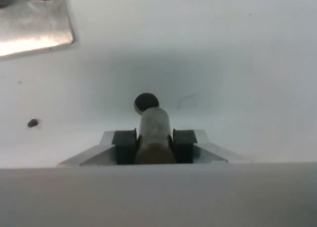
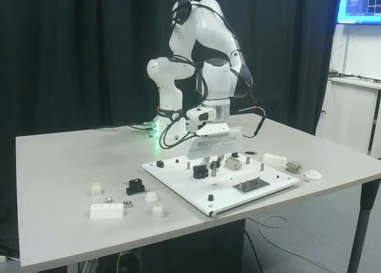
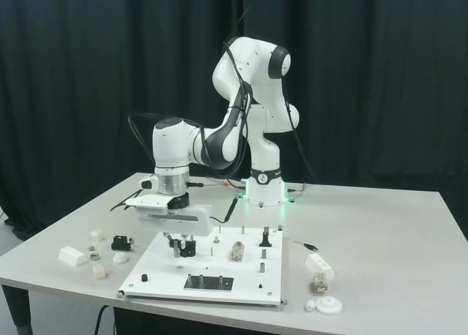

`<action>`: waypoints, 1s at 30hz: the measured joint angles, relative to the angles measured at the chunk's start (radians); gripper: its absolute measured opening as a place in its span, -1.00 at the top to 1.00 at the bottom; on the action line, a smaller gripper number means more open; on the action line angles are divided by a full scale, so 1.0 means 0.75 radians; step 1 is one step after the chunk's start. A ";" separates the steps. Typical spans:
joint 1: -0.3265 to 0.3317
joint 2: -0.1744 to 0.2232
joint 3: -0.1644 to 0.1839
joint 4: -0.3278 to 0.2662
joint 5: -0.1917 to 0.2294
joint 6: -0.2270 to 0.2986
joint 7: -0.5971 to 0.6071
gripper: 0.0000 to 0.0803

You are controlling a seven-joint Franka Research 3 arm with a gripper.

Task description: Place round peg 4.

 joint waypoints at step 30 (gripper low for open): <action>0.000 0.012 -0.009 0.013 -0.013 0.052 0.000 0.62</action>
